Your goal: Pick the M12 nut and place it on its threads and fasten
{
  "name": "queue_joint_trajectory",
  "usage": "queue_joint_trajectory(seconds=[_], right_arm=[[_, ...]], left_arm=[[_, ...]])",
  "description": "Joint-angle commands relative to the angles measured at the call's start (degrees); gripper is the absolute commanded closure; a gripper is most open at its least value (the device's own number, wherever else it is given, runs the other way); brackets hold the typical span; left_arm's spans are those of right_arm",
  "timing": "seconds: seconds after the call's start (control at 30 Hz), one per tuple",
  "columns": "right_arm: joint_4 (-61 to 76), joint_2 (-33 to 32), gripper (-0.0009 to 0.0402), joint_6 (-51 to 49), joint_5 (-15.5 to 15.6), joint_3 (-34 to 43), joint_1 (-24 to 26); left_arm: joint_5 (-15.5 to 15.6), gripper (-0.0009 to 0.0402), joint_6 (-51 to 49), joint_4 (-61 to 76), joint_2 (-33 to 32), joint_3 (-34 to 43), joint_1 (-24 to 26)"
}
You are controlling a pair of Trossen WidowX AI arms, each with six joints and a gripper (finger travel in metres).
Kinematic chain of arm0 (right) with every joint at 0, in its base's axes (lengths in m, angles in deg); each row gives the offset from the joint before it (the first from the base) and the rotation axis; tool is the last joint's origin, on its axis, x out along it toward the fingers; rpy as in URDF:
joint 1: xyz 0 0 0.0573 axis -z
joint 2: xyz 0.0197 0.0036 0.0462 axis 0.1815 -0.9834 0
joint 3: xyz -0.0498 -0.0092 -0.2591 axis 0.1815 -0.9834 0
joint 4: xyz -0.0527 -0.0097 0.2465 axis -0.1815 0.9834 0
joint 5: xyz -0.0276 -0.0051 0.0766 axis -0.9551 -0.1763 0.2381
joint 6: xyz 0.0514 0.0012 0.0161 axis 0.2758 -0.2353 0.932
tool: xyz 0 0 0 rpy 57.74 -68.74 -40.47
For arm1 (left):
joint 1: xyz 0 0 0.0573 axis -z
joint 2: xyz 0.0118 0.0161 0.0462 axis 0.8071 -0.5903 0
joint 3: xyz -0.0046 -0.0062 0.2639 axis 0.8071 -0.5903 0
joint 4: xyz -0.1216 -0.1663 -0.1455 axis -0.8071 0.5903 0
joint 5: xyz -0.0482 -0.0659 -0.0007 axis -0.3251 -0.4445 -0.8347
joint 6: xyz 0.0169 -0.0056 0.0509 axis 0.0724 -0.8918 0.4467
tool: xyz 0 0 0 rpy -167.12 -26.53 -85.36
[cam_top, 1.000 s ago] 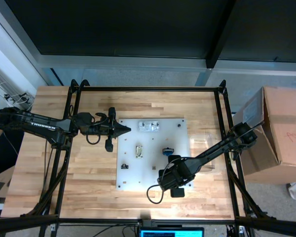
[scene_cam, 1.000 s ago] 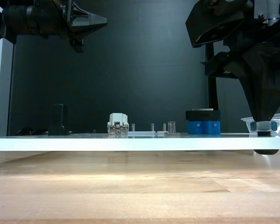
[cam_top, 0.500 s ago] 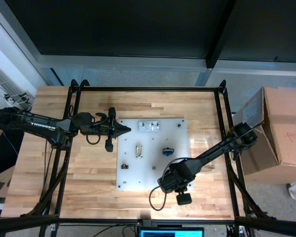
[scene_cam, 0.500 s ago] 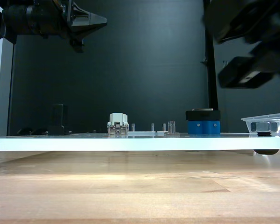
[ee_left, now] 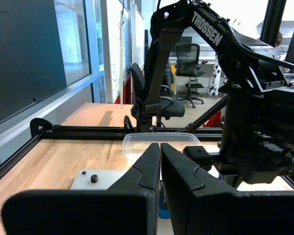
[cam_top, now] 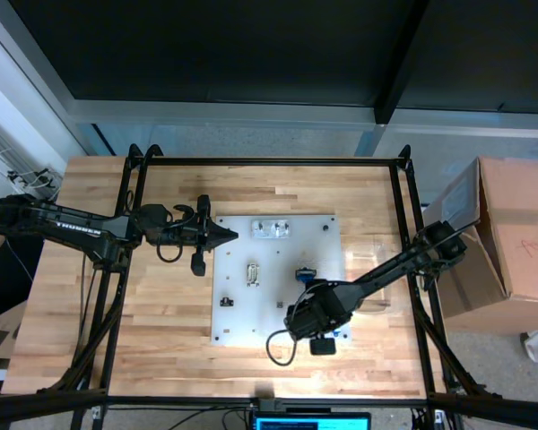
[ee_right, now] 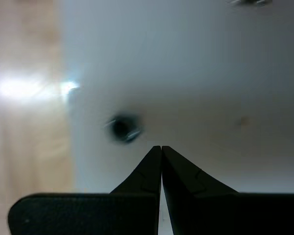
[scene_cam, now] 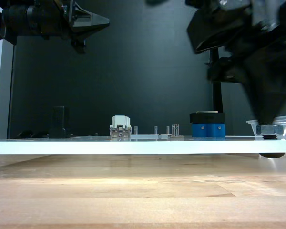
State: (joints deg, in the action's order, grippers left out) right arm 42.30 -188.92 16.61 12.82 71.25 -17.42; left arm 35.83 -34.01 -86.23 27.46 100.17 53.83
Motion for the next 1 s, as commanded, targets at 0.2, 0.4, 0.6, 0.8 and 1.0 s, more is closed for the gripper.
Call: queue_joint_trajectory(seconds=[0.2,0.4,0.6,0.8,1.0], right_arm=[[-1.4,-0.4,0.0393,0.1,0.2,0.0,-0.1],[-1.7,-0.4,0.0393,-4.7,17.3,0.0,-0.1],[-1.2,-0.4,0.0393,-3.5,13.3,0.0,-0.2],[-1.1,-0.2,0.0393,-1.3,7.2,0.0,0.1],[-1.2,-0.1,0.0393,1.4,-0.9,0.0,0.4]], left_arm=[[0.0,0.0393,0.0,0.0,0.0,0.0,0.0],[0.0,0.0393,0.0,0.0,0.0,0.0,0.0],[0.0,0.0393,0.0,0.0,0.0,0.0,0.0],[0.0,0.0393,0.0,0.0,0.0,0.0,0.0],[0.0,0.0393,0.0,0.0,0.0,0.0,0.0]])
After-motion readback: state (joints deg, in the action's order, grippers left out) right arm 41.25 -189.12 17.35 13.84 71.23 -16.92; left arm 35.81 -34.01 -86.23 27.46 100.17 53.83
